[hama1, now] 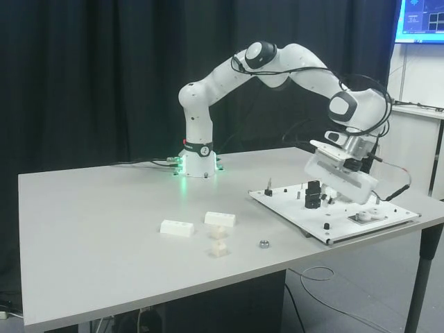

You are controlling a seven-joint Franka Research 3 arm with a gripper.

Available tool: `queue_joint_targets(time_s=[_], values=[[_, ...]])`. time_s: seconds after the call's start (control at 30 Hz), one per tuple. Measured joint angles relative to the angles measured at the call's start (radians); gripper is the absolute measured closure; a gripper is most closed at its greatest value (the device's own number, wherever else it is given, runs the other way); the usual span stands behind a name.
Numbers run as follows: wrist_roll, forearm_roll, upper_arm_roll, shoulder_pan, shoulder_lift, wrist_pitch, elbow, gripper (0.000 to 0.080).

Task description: Place small gear.

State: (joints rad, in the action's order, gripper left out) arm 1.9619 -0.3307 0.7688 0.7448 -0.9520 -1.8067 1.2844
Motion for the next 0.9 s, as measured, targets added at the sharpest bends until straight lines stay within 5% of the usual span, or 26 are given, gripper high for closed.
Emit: queue_joint_targets(time_s=[0.6,0.9], values=[[-0.357,0.065,-0.001,-0.072,0.0,0.044,0.055,0.0667],[-0.438,0.073,-0.023,-0.105,0.001,0.042,0.085,0.0667]])
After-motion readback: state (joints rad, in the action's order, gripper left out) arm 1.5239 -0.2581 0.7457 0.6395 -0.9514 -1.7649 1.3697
